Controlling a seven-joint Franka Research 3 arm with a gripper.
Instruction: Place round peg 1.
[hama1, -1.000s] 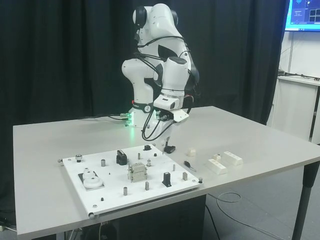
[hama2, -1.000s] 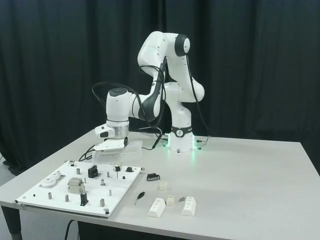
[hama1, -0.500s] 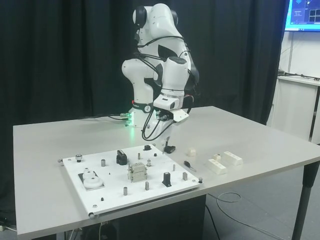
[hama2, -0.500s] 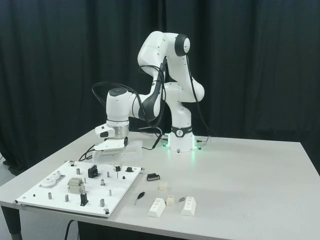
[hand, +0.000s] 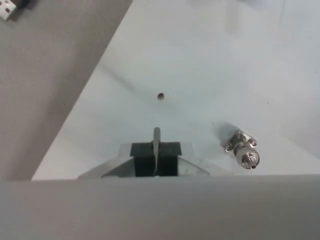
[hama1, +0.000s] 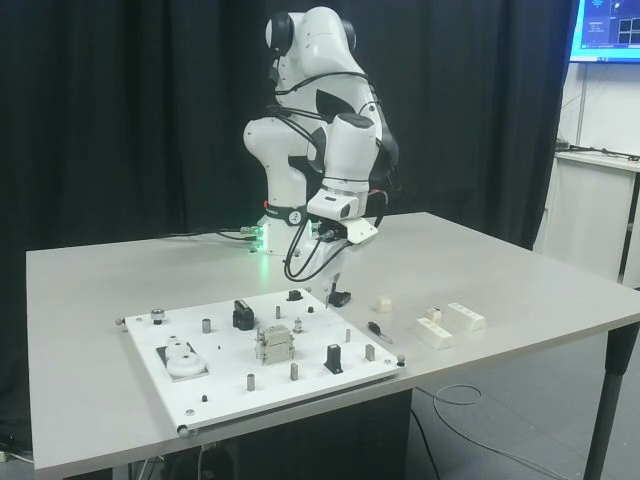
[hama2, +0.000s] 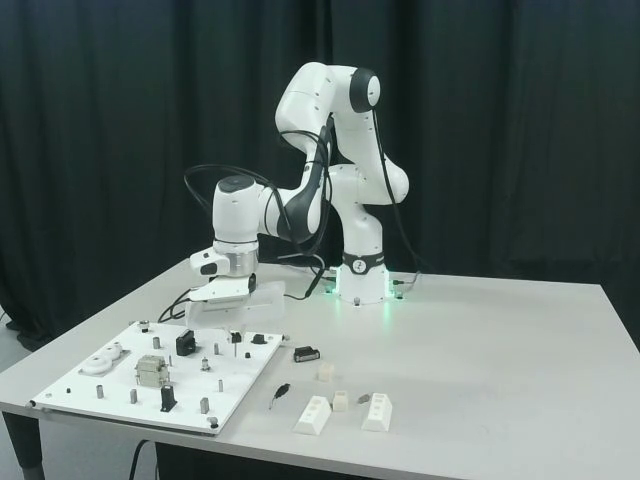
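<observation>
A thin grey round peg (hand: 156, 136) stands upright between the black pads (hand: 142, 159) of my gripper (hand: 156, 160), which is shut on it. Its tip hangs a little above the white board (hand: 210, 60), close to a small round hole (hand: 160, 96) without touching it. In the room views my gripper (hama1: 329, 277) (hama2: 233, 331) points down over the board's far edge (hama1: 215, 385) (hama2: 110, 408), near the corner closest to the arm's base. The peg is too slim to make out in either room view.
A small metal connector (hand: 243, 153) is fixed to the board beside the hole. Posts, a black clip (hama1: 333, 358) and white gears (hama1: 183, 359) stand on the board. A black plug (hama1: 341, 297) and white blocks (hama1: 450, 322) lie on the grey table beside it.
</observation>
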